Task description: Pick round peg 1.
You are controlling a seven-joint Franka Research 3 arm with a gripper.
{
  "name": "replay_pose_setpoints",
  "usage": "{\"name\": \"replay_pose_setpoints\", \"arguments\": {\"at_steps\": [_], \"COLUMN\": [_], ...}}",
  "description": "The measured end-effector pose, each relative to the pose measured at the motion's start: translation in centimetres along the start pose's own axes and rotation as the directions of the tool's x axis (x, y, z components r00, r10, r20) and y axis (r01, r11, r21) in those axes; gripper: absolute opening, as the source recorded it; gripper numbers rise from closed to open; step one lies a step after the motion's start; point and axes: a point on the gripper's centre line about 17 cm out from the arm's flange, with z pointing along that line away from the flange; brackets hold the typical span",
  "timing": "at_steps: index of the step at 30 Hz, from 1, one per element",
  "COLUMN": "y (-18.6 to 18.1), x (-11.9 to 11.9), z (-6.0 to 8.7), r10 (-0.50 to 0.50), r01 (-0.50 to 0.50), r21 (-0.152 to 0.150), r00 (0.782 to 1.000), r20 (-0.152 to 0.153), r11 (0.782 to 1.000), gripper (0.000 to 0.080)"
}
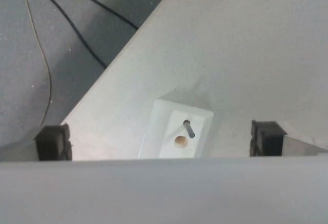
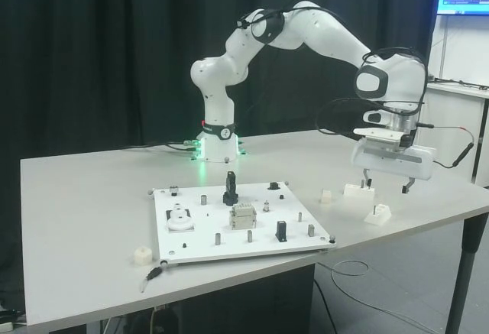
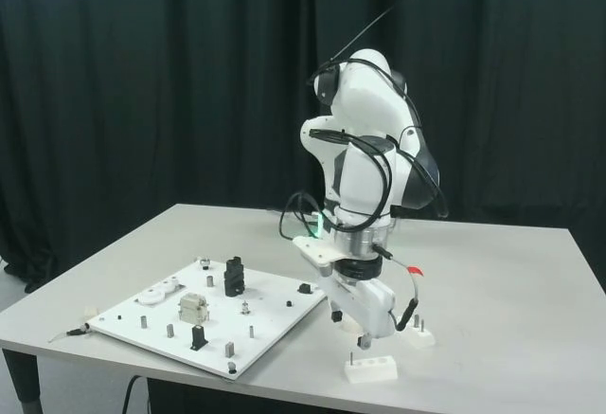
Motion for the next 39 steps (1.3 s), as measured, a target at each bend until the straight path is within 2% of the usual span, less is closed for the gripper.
{"name": "replay_pose_setpoints", "arguments": {"at_steps": [1, 7, 12, 21, 26, 39], "y": [0.0, -0.1, 0.1, 1.0, 1.4, 1.4], "x": [0.0, -0.3, -1.0, -2.5, -3.1, -3.3], "z": [0.0, 0.0, 0.4, 2.1, 3.2, 5.8], "r10": [0.0, -0.002, 0.003, 0.031, 0.041, 0.075], "r01": [0.0, 0.002, -0.003, -0.03, -0.039, -0.075], "r21": [0.0, 0.001, -0.007, -0.037, -0.043, -0.005], "r00": [1.0, 1.0, 1.0, 0.999, 0.998, 0.997], "r20": [0.0, 0.003, 0.017, 0.043, 0.049, 0.029], "r11": [1.0, 1.0, 1.0, 0.999, 0.998, 0.997], "gripper": [0.0776, 0.0776, 0.0794, 0.08, 0.08, 0.08]}}
